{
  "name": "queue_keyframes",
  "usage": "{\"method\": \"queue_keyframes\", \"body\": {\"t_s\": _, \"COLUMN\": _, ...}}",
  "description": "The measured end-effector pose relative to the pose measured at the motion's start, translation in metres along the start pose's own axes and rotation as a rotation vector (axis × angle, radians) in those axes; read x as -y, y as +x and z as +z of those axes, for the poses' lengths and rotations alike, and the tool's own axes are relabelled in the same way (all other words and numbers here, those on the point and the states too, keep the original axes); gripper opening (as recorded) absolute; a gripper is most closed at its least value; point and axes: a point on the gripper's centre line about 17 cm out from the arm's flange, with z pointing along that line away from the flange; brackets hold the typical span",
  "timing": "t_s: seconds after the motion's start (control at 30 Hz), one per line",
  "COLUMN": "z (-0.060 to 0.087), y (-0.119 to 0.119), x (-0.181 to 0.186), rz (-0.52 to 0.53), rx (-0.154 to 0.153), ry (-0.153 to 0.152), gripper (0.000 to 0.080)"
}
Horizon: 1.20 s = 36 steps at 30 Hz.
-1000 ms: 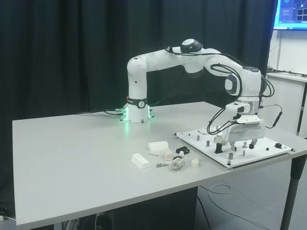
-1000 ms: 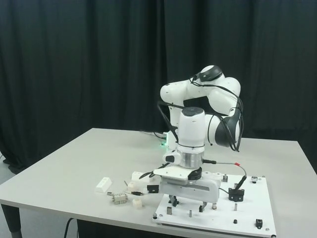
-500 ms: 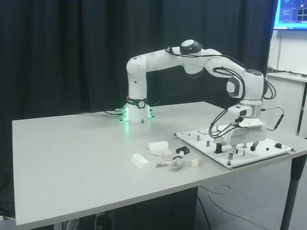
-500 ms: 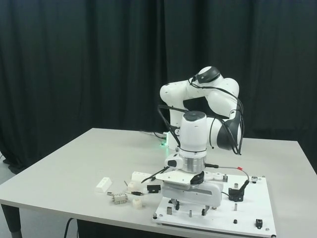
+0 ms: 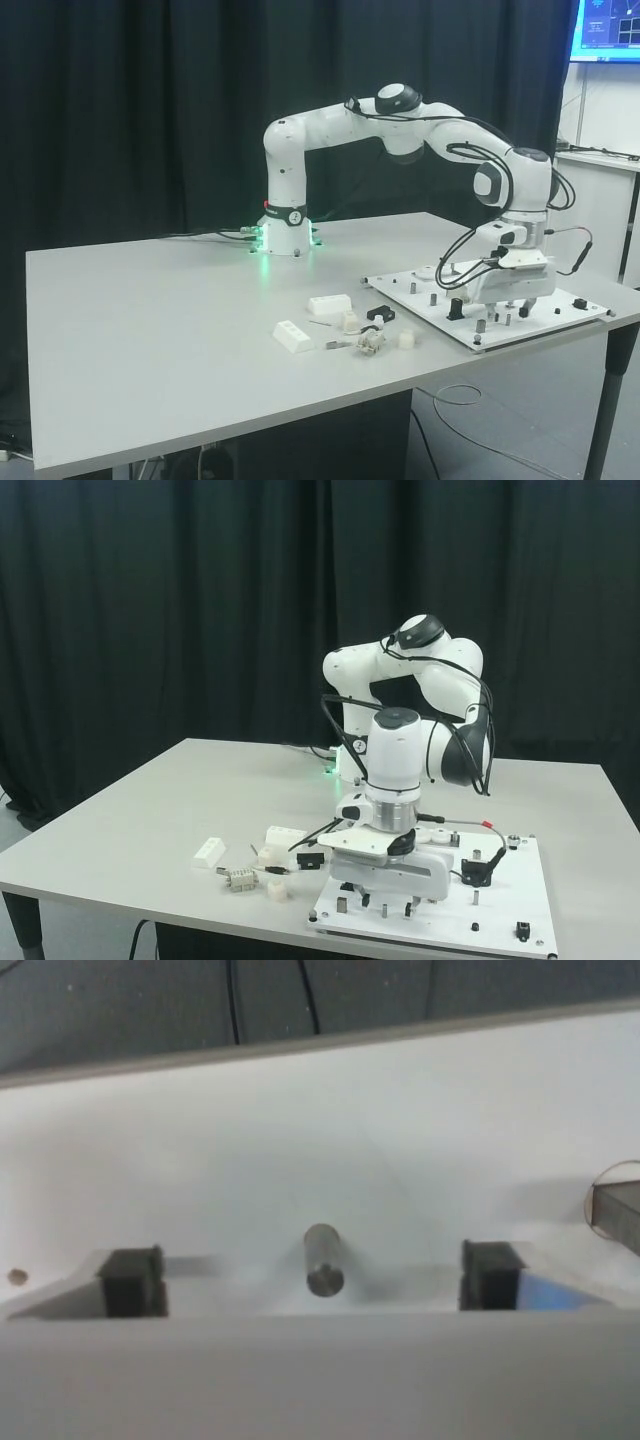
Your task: Remove round peg 2.
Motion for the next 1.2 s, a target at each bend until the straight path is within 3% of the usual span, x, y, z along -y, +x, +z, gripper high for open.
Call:
{"method": "queue_keyframes", "body": {"t_s": 0.17, "z": 0.0012, "y": -0.0015, "x": -0.0009, "rz": -0.001, "rx": 0.005, "ry": -0.003, "gripper": 0.0798}}
{"method": "queue_keyframes", "body": {"t_s": 0.2, "z": 0.0014, "y": -0.0017, "x": -0.0012, "rz": -0.001, "rx": 0.006, "ry": -0.004, "gripper": 0.0471}}
{"method": "queue_keyframes", "body": {"t_s": 0.4, "z": 0.004, "y": -0.0023, "x": -0.0031, "rz": 0.006, "rx": 0.011, "ry": -0.002, "gripper": 0.0471}}
{"method": "queue_keyframes", "body": {"t_s": 0.43, "z": 0.0046, "y": -0.0023, "x": -0.0035, "rz": 0.008, "rx": 0.012, "ry": -0.002, "gripper": 0.0307}}
{"method": "queue_keyframes", "body": {"t_s": 0.57, "z": 0.0063, "y": -0.0023, "x": -0.0025, "rz": 0.019, "rx": 0.015, "ry": 0.006, "gripper": 0.0307}}
{"method": "queue_keyframes", "body": {"t_s": 0.6, "z": 0.0062, "y": -0.002, "x": -0.002, "rz": 0.019, "rx": 0.015, "ry": 0.007, "gripper": 0.012}}
{"method": "queue_keyframes", "body": {"t_s": 0.77, "z": 0.006, "y": -0.0017, "x": -0.0019, "rz": 0.037, "rx": 0.022, "ry": 0.01, "gripper": 0.012}}
{"method": "queue_keyframes", "body": {"t_s": 0.8, "z": 0.0059, "y": -0.0017, "x": -0.0019, "rz": 0.038, "rx": 0.024, "ry": 0.011, "gripper": 0.0075}}
{"method": "queue_keyframes", "body": {"t_s": 1.2, "z": 0.0054, "y": -0.0019, "x": -0.0023, "rz": 0.041, "rx": 0.036, "ry": 0.017, "gripper": 0.0075}}
